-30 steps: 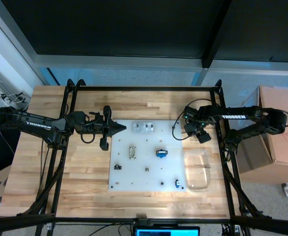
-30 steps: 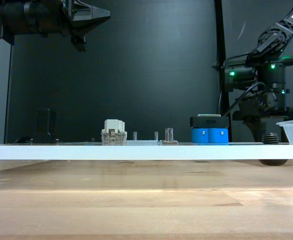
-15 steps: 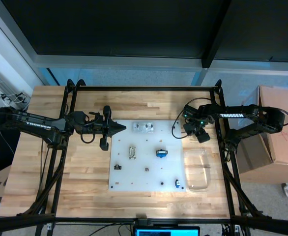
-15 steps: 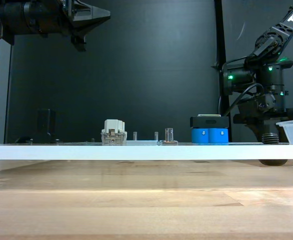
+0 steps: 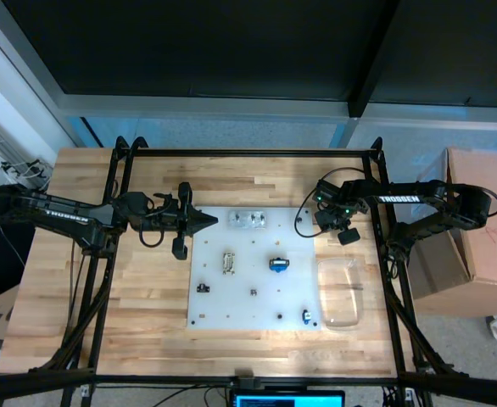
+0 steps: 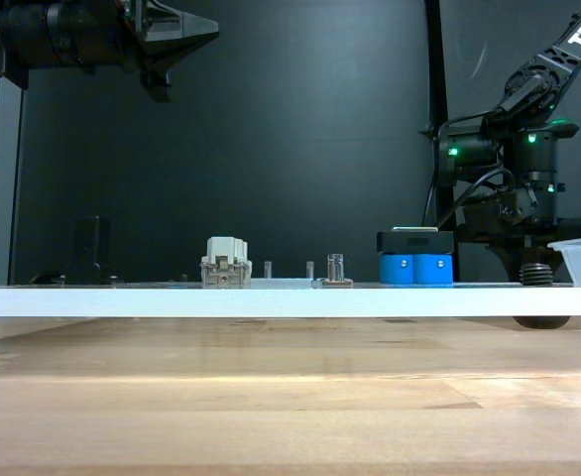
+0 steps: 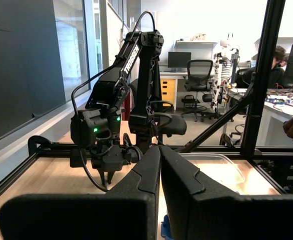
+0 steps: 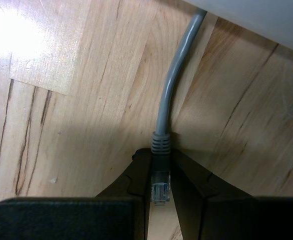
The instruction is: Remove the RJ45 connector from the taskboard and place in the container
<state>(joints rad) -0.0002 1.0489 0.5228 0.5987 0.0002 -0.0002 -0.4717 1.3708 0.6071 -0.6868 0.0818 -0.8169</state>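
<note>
We note the right gripper [image 5: 344,235] has drifted a little to the left over the last second, toward the far right corner of the white rectangular taskboard [image 5: 248,297] and slightly farther from the clear plastic container [image 5: 321,288]. In the right wrist view its fingers [image 8: 142,165] pinch the small translucent RJ45 connector [image 8: 160,186]. The grey cable [image 8: 169,100] trails forward over the bare wooden bench [image 5: 147,297]. So the connector is held, out of its seat and clear of the board, but not over the container. We judge removal done and placement still ahead: the next move needs travel toward the near side, over the container's rim, before release. The cable may drag. The left gripper [image 5: 208,220] hangs high at the taskboard's far left edge, fingers pressed together on nothing, unchanged.
</note>
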